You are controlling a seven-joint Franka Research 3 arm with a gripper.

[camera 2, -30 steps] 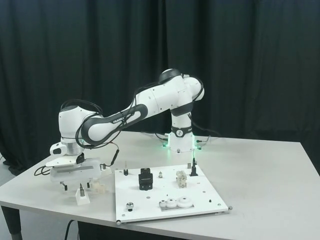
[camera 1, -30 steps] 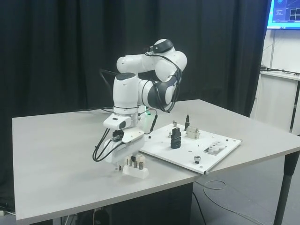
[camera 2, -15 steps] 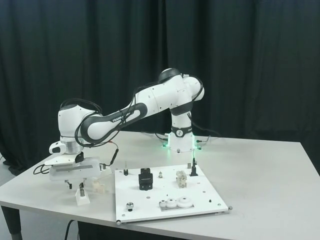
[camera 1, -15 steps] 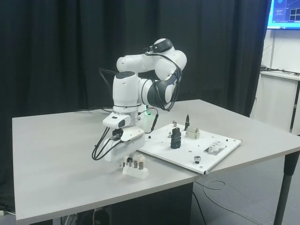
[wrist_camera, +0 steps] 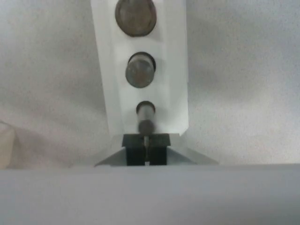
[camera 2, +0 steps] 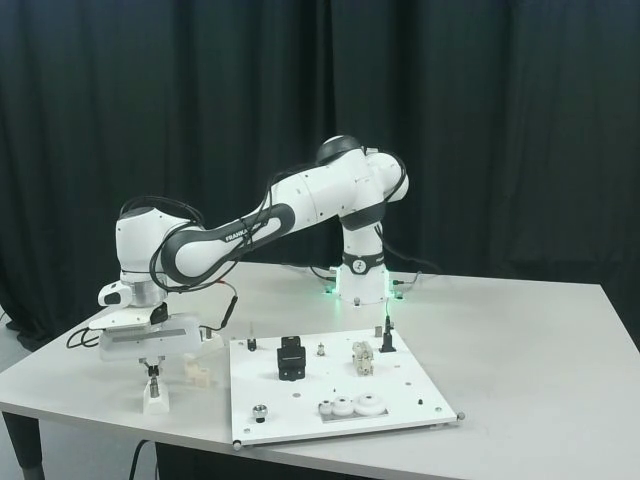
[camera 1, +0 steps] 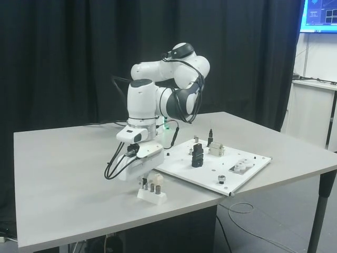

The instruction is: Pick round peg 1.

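Note:
The thin grey round peg [wrist_camera: 146, 123] is pinched between my black fingertips, with my gripper [wrist_camera: 146, 149] shut on it. Its lower end hangs over the smallest hole at the end of the white peg holder [wrist_camera: 110, 70]. Two thicker pegs [wrist_camera: 139, 75] still stand in the holder's other holes. In the first room view my gripper [camera 1: 143, 182] hovers just above the holder [camera 1: 152, 195] near the table's front edge. The second room view shows the peg [camera 2: 154, 379] held between my gripper [camera 2: 153, 370] and the holder [camera 2: 155, 403].
The white assembly board [camera 1: 247, 174] lies right of the holder and carries a black block [camera 1: 196, 154], white gears [camera 1: 241, 167] and small fittings. A small white block [camera 2: 198, 375] sits between the holder and the board. The grey table's front edge [camera 1: 105, 224] is close.
The wrist and gripper have risen a little above the holder, drawing the thin peg upward with them. The holder has stayed in place.

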